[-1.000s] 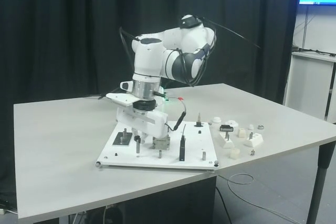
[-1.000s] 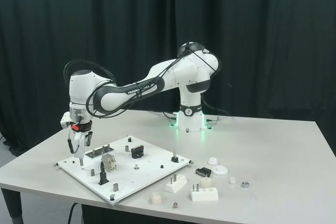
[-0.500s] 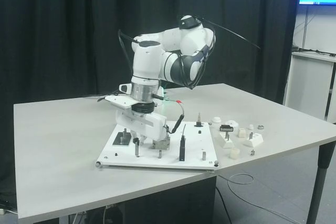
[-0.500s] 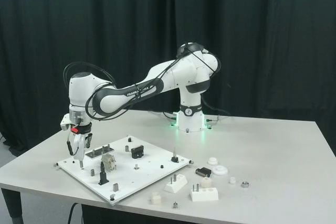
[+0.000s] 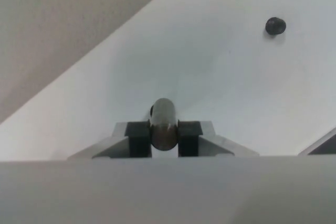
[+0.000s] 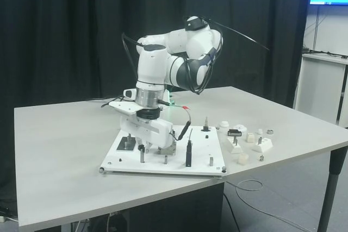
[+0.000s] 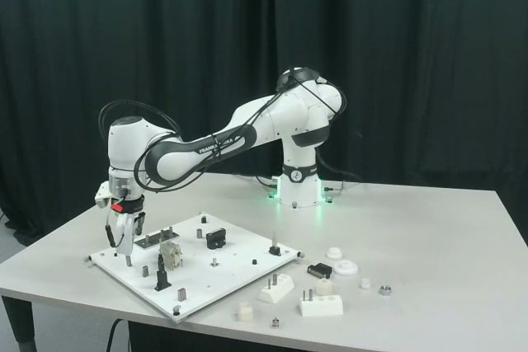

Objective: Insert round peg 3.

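Note:
A dark round peg [image 5: 164, 127] stands upright between the black finger pads [image 5: 138, 139] of my gripper [image 5: 164, 140], which is shut on it. Its lower end hangs just over the white board [image 5: 236, 87], with a dark spot on the board right behind it. From the room, my gripper [image 6: 143, 146] is over the board's [image 6: 201, 153] corner furthest from the arm's base. In the second room view my gripper [image 7: 126, 246] points straight down there at the board [image 7: 239, 274].
A small black hole or screw [image 5: 275, 25] marks the board further off. On the board stand a grey block [image 6: 167, 148], a black upright piece [image 6: 188, 153] and several short pegs. Loose white parts [image 6: 261, 144] lie on the grey table [image 6: 65, 150] beside the board.
The wrist has sunk slightly toward the board while keeping the peg in its grip. Nothing else on the table has moved.

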Motion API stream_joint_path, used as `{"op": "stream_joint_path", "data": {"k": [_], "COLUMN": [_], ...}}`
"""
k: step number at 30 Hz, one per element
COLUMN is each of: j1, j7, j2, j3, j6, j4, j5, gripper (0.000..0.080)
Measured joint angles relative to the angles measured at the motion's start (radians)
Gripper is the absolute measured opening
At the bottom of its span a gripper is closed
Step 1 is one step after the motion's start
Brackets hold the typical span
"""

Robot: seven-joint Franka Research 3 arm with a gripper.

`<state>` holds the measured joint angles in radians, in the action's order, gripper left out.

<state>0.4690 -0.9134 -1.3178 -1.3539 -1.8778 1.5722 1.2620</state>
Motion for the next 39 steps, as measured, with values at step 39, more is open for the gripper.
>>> {"op": "stream_joint_path", "data": {"k": [39], "j1": [0.010], "j7": [-0.032], "j2": [0.001], "j3": [0.003], "j6": [0.003], "j4": [-0.006], "j5": [-0.020], "gripper": [0.0104]}}
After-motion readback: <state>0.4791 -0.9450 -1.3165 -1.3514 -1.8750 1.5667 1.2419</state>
